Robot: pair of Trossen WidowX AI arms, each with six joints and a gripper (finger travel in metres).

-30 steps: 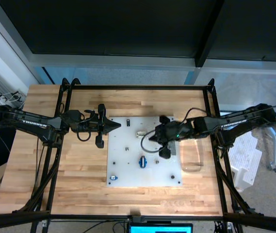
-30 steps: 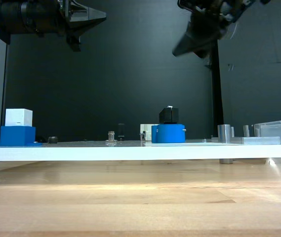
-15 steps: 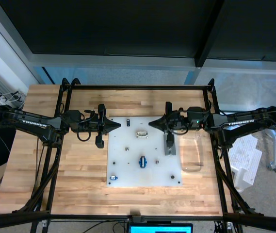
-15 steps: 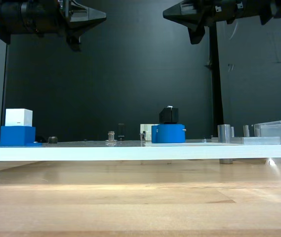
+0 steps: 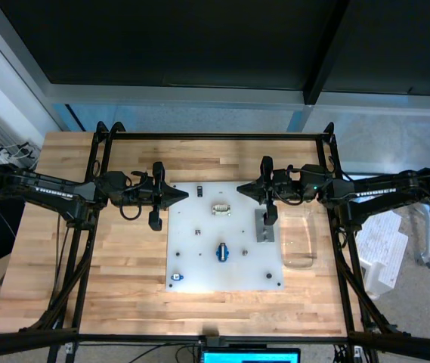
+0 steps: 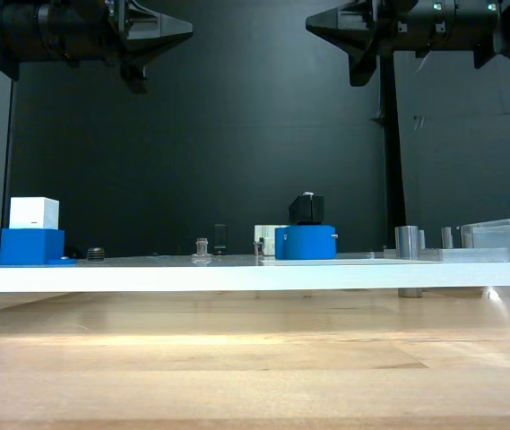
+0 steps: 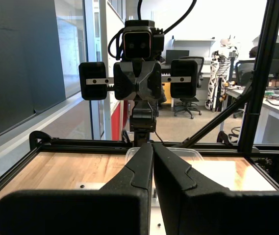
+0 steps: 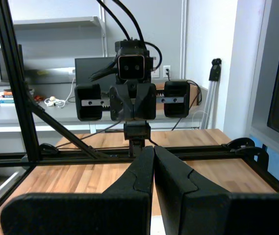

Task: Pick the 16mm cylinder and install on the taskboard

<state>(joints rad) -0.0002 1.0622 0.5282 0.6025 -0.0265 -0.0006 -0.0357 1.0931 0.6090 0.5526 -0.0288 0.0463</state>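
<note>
The taskboard [image 5: 199, 261] is a white square plate at the table's middle, carrying a blue part [image 5: 221, 252], a grey block [image 5: 264, 225] and a metal connector [image 5: 220, 208]. A short grey round peg [image 6: 407, 242], seemingly the 16mm cylinder, stands upright on the board's near right part [image 5: 266, 278]. My left gripper [image 5: 185, 195] hovers high over the board's left edge, shut and holding nothing [image 7: 152, 145]. High above the board's far right part, my right gripper [image 5: 239, 190] points left, also shut and holding nothing [image 8: 153, 148].
A clear plastic tray [image 5: 299, 240] lies right of the board. A blue base with a white cube [image 6: 32, 235] sits at the board's near left corner. A black frame [image 5: 215, 137] rings the wooden table.
The right gripper rose from low over the board's middle, levelled out and drew back to the right. The left arm has not moved.
</note>
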